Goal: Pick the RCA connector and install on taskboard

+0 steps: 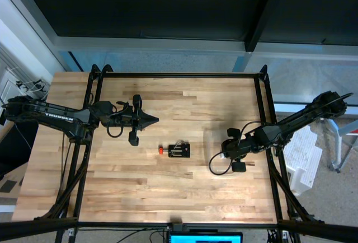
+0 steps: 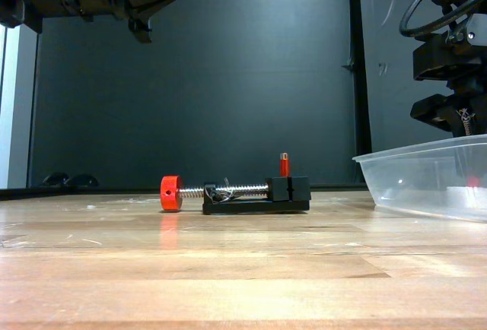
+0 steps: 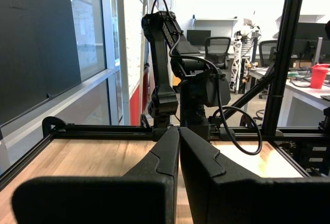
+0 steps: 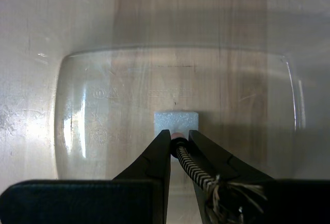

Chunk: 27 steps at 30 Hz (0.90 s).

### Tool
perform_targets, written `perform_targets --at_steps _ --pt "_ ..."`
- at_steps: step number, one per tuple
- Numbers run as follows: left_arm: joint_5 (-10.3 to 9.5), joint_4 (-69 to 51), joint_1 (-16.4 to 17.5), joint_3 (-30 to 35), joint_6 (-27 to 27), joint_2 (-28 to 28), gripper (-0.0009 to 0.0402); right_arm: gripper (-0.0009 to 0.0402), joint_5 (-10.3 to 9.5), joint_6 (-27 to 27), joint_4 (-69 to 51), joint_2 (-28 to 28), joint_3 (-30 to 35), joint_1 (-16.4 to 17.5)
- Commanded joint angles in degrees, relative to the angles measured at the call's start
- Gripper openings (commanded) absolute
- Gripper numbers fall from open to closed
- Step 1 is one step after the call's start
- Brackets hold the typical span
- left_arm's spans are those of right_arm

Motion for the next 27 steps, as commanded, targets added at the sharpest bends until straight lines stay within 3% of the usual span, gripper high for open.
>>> perform_targets --at_steps 1,15,27 --pt "0.0 0.0 0.0 0.0 0.0 0.0 0.0 0.0004 0.04 0.0 0.0 0.0 0.0 0.0" --pt "0.0 0.0 0.0 0.0 0.0 0.0 0.0 0.0 0.0 0.0 -1.7 -0.4 1.8 0.1" --pt "0.0 0.0 0.0 0.0 0.0 0.0 0.0 0.0 0.02 0.0 -9.8 -2.3 8.0 0.0"
